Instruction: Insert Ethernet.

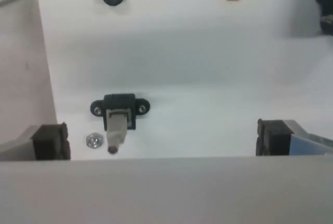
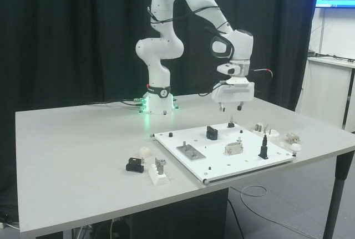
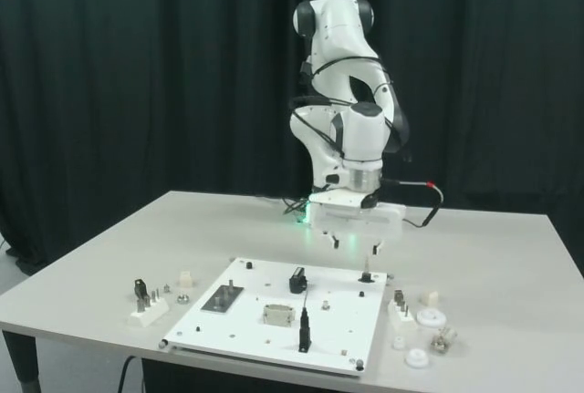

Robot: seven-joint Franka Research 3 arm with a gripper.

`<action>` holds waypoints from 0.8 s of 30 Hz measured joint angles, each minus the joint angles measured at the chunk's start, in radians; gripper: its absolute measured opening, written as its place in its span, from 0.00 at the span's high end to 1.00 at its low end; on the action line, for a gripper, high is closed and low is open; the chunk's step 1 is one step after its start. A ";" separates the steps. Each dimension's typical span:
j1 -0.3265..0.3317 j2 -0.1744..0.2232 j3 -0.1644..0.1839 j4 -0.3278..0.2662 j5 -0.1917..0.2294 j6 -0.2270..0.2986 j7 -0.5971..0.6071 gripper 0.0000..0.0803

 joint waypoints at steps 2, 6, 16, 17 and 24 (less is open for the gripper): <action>0.000 -0.016 0.000 0.000 0.006 -0.014 0.001 0.01; 0.000 -0.048 0.000 0.000 0.020 -0.041 0.009 0.00; -0.016 -0.115 -0.001 0.009 0.035 -0.103 -0.005 0.00; -0.018 -0.120 -0.002 0.011 0.037 -0.110 -0.010 0.00; -0.025 -0.148 -0.018 0.020 0.065 -0.148 -0.048 0.00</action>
